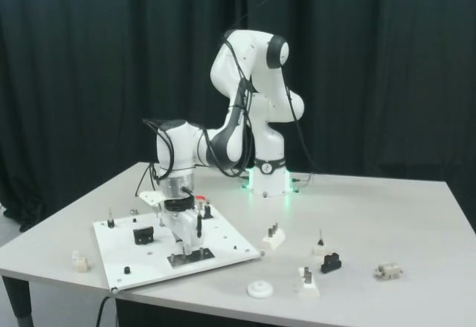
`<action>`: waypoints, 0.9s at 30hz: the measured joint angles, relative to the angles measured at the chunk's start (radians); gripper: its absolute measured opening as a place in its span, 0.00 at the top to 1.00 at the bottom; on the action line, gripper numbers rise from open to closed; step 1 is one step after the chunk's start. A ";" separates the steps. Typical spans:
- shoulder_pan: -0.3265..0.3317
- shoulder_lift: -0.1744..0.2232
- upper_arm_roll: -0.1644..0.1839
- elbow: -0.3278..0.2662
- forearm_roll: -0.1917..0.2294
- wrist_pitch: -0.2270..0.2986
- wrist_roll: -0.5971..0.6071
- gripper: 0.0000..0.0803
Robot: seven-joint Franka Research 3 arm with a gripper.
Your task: Insert medium gear.
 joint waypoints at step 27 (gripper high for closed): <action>0.007 0.010 0.005 0.016 0.002 0.000 -0.026 0.50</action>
